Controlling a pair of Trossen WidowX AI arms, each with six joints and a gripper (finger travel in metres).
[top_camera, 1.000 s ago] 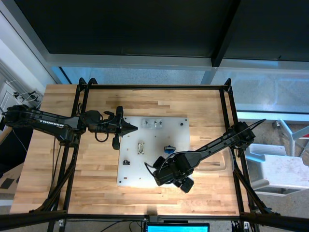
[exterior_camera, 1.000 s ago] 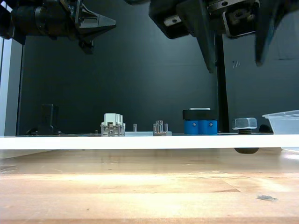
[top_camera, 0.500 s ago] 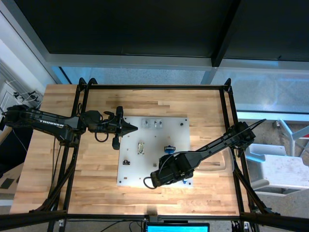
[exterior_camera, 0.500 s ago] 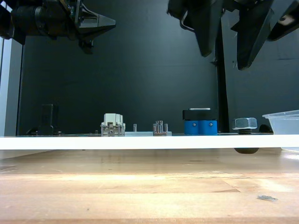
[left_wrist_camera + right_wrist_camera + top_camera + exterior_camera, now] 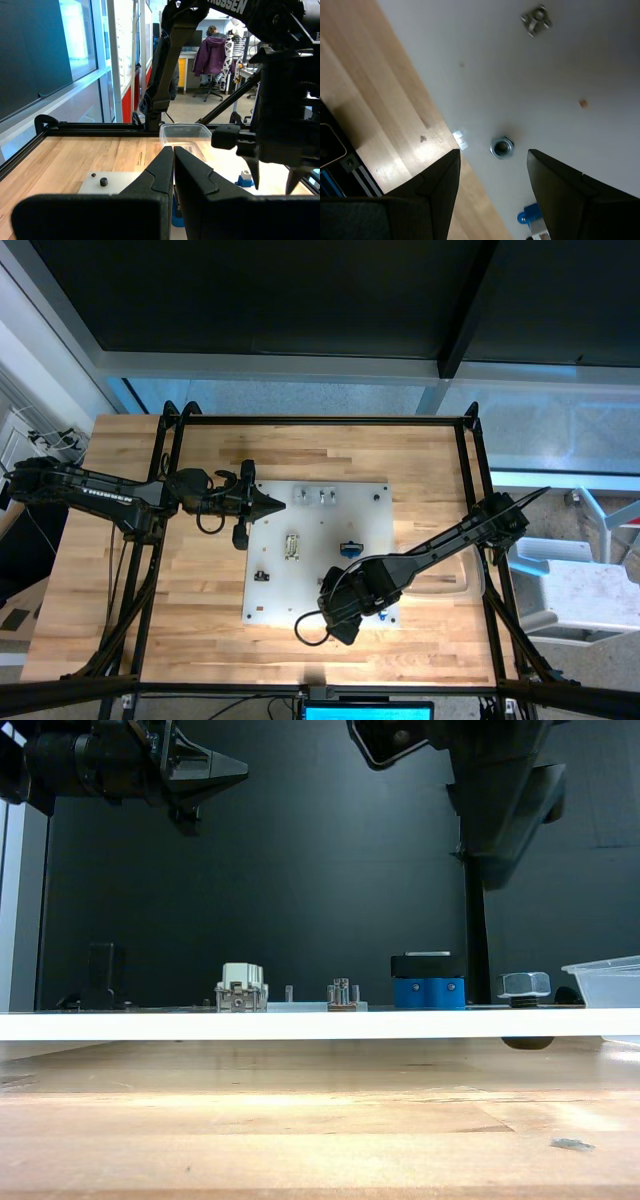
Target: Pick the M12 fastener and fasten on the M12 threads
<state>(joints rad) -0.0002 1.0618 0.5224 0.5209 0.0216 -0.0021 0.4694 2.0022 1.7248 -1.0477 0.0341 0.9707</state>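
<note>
Looking along the right pincer (image 5: 492, 151), we see its fingers (image 5: 437, 190) spread wide and holding nothing. The silver M12 nut (image 5: 501, 147) shows in the gap between them, down on the white board (image 5: 570, 60). The board's edge runs just beside the nut, and the bare wood of the desk (image 5: 380, 100) begins right past it.

In the low view the nut (image 5: 524, 985) sits on top of its stud (image 5: 524, 1002), with a few black ribs showing beneath it. The right pincer hangs well above, with open air between them. A blue block (image 5: 428, 991) stands near the nut on one side and the clear container (image 5: 605, 978) on the other; neither touches it.

In the high view the right pincer covers the board's near right corner, so we cannot pick out the nut there. The left pincer (image 5: 272, 504) is parked over the board's far left corner, well apart, its fingers (image 5: 165, 165) pressed together on nothing.
</note>
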